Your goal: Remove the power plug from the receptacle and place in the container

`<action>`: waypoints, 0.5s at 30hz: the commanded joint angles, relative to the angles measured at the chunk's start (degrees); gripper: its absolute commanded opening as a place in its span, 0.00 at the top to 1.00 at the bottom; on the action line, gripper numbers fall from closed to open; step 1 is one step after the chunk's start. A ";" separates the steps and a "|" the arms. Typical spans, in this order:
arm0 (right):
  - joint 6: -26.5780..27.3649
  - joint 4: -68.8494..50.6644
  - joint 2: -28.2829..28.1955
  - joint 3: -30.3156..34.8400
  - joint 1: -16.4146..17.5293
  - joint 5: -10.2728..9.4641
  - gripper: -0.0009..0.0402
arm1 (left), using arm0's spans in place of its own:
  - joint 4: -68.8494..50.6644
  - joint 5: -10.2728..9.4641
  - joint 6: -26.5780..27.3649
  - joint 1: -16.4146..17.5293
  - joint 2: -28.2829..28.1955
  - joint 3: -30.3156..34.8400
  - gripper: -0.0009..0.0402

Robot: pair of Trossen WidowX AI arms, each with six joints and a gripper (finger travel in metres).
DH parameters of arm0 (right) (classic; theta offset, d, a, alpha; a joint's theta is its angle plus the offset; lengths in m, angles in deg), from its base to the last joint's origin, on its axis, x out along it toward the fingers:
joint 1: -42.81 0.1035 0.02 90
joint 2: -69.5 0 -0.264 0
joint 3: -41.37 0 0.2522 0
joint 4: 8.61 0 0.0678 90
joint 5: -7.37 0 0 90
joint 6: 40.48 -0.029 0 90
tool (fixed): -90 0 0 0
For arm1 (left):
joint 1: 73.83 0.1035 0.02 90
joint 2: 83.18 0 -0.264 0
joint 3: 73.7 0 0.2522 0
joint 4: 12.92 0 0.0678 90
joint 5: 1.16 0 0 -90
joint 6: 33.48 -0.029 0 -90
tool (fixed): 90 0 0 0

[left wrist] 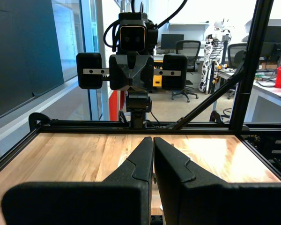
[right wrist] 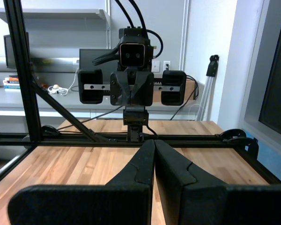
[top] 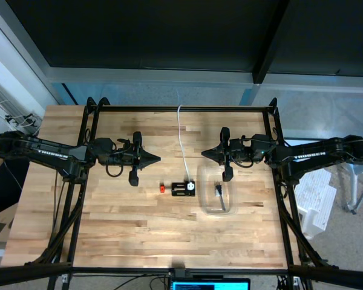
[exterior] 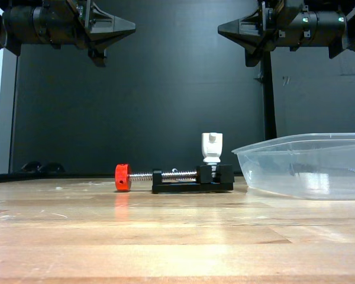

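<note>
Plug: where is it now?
High view: in the tub, the plug lies right of the vise. The left tool and right tool hang shut, raised either side of the cord.

Only "TROSSEN" reads (white lettering) on the left arm (top: 48, 153) and right arm (top: 305, 156).

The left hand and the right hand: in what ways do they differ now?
The left hand points right; the right hand points left, so they face each other. The left hand hangs on the red-knob side of the vise; the right hand hangs on the container side. Both are shut, empty and raised above the table.
</note>
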 commanded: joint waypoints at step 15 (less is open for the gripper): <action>-1.27 -1.49 -0.15 0.04 0.28 0.07 0.98 | 0.02 0.02 0.00 0.02 -0.02 0.00 0.98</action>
